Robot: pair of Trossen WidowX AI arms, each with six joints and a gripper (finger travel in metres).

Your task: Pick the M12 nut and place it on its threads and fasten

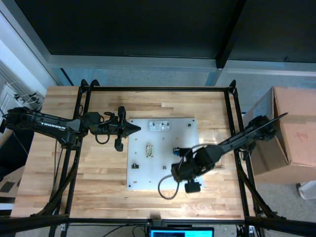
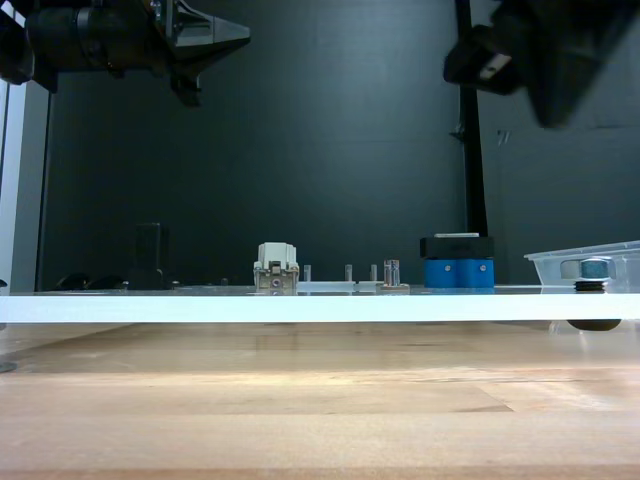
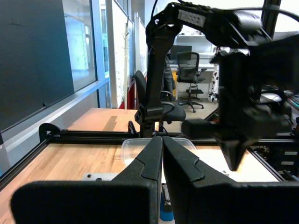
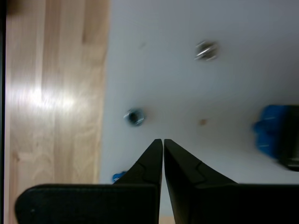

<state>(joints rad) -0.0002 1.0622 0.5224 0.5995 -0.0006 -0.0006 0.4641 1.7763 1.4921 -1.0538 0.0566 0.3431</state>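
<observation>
The small silver nut sits on its stud, on top of the black ribs, which still show below it. From above, the nut appears as a silver ring with a dark centre on the white board. My right gripper hangs above the board a little way from the nut, shut with nothing between its fingers. In the high view the right gripper is over the board's near right part and hides the stud. My left gripper hovers high at the board's far left edge, shut and empty.
On the board stand a white connector, a silver post and a blue and black block. A clear tray lies behind the stud. A cardboard box stands off the table's right.
</observation>
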